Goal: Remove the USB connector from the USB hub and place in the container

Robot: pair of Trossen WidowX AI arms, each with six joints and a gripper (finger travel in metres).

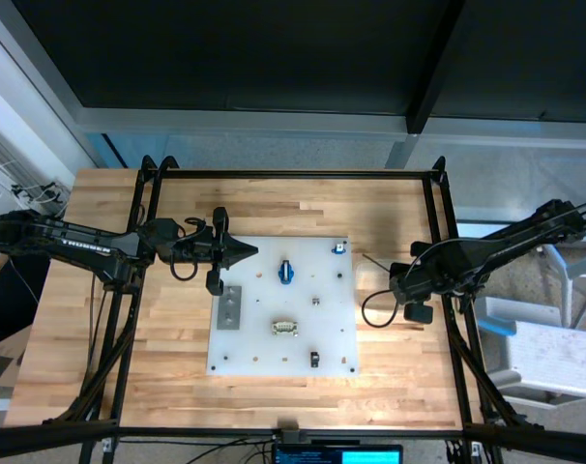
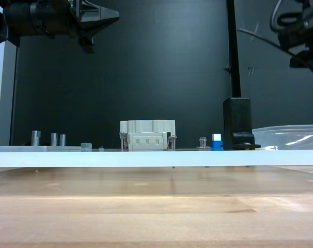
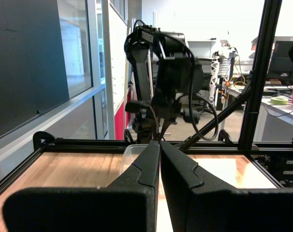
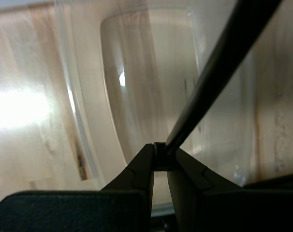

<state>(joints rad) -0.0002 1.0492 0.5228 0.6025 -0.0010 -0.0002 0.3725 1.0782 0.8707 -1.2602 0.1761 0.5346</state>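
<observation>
Pinching the USB connector [image 4: 210,81] at the plug end, in the jaws of the right gripper [image 4: 160,157]. Jaws closed hard on the plug. Thin black wire tail sticking out past the jaw tips, straight, no sag.

Directly beneath the jaws: the container [image 4: 69,104], clear tray sitting on the bench [image 1: 390,217]. Connector hanging above the tray floor, not touching it as far as can be seen.

Clear of the USB hub [image 1: 314,360], which sits on the white board [image 1: 264,350], well apart from the right jaws.

Handling, as a judgement:
- Very light, with a rigid plug and a stiff, slightly springy tail.
- Small smooth plug, so prone to slipping or pivoting in a weak pinch.
- Best gripped on the plug body with its flat faces against the jaws, never on the wire.
- Likely to bounce or skid on the hard plastic if dropped from high, so better let go low, over the tray middle.
- Tray looks thin and light, easy to shove, so keep the jaws and tail off its rim.

Left gripper [image 3: 160,159] parked high across the board from the right jaws. Its own jaws pressed together on nothing.
</observation>
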